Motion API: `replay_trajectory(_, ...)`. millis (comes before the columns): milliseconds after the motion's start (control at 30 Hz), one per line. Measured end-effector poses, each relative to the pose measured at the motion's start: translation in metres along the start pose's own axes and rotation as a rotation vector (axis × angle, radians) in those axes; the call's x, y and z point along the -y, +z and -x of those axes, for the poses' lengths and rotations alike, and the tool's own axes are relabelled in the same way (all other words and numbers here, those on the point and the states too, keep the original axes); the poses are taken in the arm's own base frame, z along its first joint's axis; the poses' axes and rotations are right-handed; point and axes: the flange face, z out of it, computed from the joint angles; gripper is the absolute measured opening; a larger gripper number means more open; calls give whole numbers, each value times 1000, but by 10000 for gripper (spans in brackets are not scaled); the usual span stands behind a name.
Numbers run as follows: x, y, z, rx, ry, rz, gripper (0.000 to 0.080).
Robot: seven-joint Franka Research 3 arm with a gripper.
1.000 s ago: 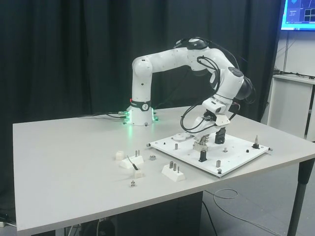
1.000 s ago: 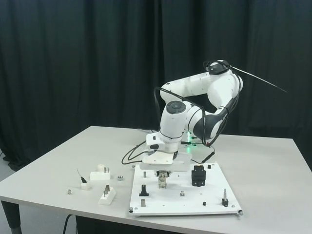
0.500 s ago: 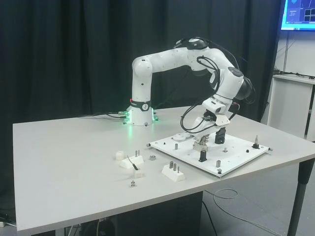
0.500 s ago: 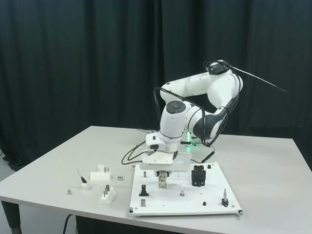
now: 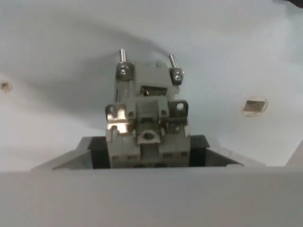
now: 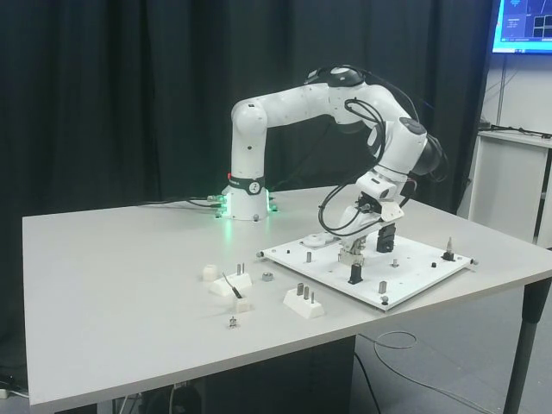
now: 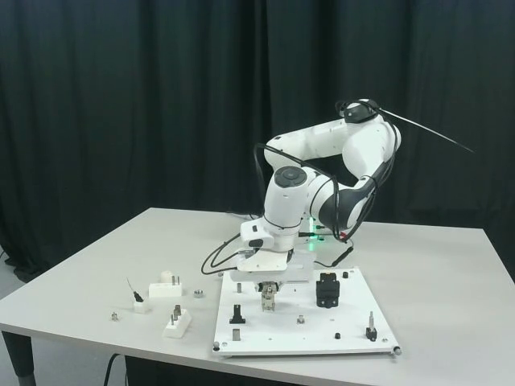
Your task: Insert waterproof.
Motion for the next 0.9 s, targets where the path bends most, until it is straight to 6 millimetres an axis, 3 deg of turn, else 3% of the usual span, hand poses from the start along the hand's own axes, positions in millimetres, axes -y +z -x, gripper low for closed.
replay_trajectory(900,-4,0,0,1,125,-28,317)
